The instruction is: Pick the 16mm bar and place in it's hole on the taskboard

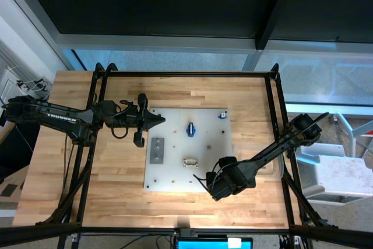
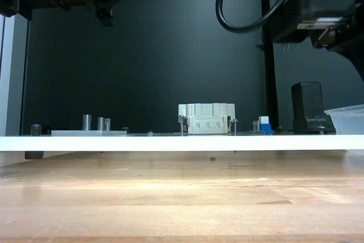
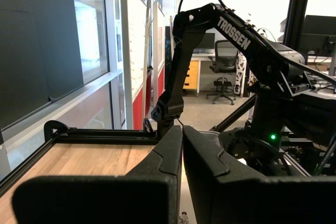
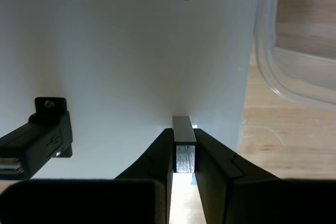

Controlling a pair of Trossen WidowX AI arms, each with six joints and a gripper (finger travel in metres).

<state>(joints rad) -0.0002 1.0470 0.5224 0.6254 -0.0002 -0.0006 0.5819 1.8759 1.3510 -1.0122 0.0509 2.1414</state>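
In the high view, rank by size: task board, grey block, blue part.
Task board, grey block, blue part. Left gripper, shut, at board's left edge; right gripper, over near-right corner, holds the 16mm bar.

Left gripper above taskboard left edge, right gripper with 16mm bar above near-right corner
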